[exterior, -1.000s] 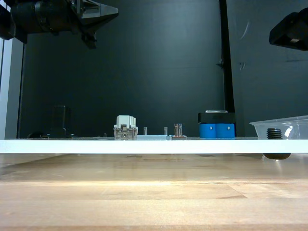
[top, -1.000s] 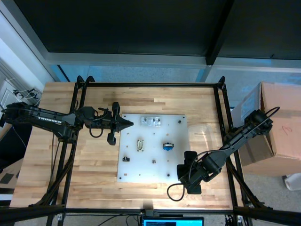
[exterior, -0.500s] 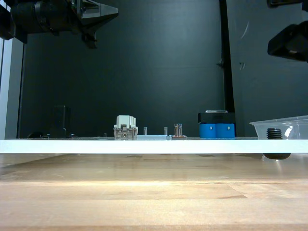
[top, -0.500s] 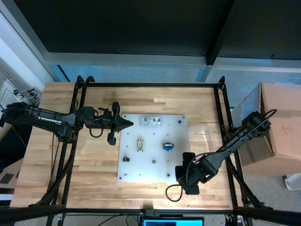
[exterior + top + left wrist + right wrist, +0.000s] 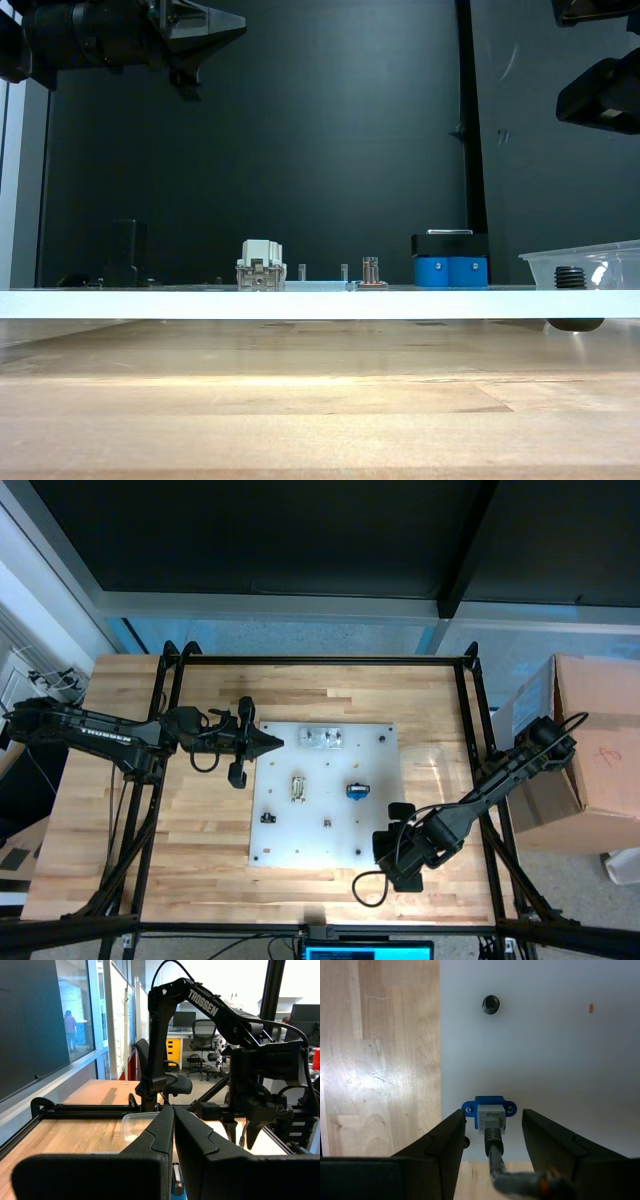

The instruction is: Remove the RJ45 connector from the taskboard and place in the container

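Observation:
The RJ45 connector point(image 5: 490, 1116) is a grey plug with a black cable. It sits in its blue mount point(image 5: 356, 791) on the white taskboard point(image 5: 300, 830), and shows as blue blocks point(image 5: 449, 271) in the low view. My right gripper point(image 5: 492, 1112) is open and hangs above the board's near right part point(image 5: 396, 820). The plug shows in the gap between its fingers, untouched. My left gripper point(image 5: 270, 743) is shut on nothing, high over the board's far left edge point(image 5: 225, 20). The clear container point(image 5: 430, 765) lies right of the board.
A white block connector point(image 5: 297, 788) and a silver part point(image 5: 322, 738) stand on the board. A small metal stud point(image 5: 370, 272) rises mid-board. A cardboard box point(image 5: 590, 750) sits off the table's right edge. Black frame rails point(image 5: 320, 660) border the table.
My right gripper has shifted slightly left over the board and sits a little lower. The RJ45 connector stays in its mount. The left arm has not moved.

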